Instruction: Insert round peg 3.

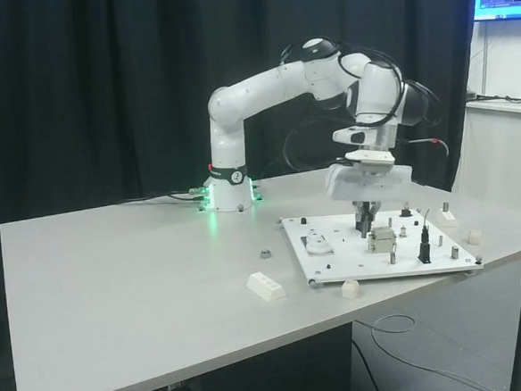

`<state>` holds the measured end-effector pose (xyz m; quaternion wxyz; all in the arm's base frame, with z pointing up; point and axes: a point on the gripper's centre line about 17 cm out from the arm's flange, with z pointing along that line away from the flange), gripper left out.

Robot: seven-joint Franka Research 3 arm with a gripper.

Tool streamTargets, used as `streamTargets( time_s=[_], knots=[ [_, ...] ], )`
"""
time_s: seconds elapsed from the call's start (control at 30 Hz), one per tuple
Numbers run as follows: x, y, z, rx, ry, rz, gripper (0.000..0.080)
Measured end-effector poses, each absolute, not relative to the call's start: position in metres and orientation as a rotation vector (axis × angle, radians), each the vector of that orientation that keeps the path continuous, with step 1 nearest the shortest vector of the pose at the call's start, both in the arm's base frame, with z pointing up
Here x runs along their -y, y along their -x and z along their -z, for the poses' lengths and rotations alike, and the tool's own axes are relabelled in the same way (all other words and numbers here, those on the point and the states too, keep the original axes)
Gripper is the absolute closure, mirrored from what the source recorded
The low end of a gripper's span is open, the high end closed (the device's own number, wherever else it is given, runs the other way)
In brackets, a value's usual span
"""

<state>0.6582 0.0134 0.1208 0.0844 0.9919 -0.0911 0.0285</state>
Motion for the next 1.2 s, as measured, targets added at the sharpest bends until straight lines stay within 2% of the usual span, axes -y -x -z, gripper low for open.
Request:
streamTargets(
  time_s=[0.77, 1.2],
  knots=[
    [0.005, -0.656, -0.073, 0.118, -3.074, -0.033, 0.0695],
    [-0.007, -0.648, -0.06, 0.08, -3.117, 0.01, 0.0695]
  ],
)
